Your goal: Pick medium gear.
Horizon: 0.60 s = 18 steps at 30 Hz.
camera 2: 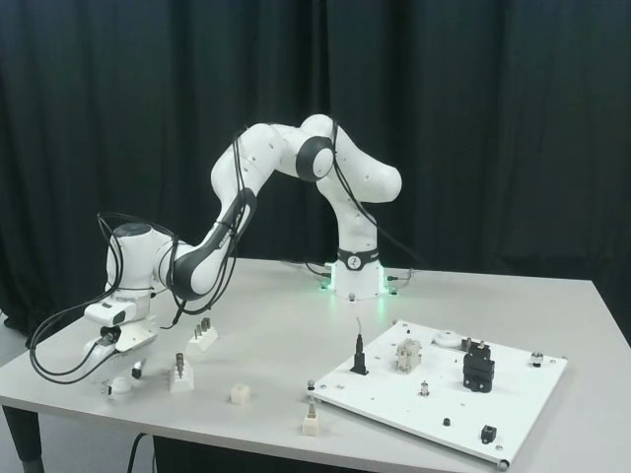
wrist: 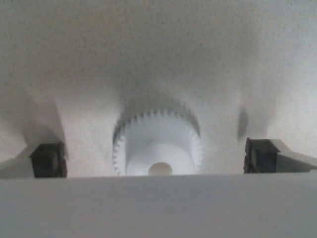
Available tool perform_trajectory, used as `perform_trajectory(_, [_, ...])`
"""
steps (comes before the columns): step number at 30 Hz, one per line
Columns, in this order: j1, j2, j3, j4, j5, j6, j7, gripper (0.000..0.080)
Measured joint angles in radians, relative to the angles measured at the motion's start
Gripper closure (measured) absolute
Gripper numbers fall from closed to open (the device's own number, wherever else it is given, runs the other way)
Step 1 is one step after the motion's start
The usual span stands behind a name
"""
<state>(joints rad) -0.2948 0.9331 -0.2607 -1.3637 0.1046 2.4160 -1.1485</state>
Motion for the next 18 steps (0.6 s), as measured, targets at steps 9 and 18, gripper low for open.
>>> perform_trajectory(9, [0.003, 0.03, -0.01, 0.048, -0.002, -0.036, -0.018, 0.0003])
perform_trajectory(18, [0.003, 0.053, -0.016, 0.091, -0.009, -0.075, -0.022, 0.0003])
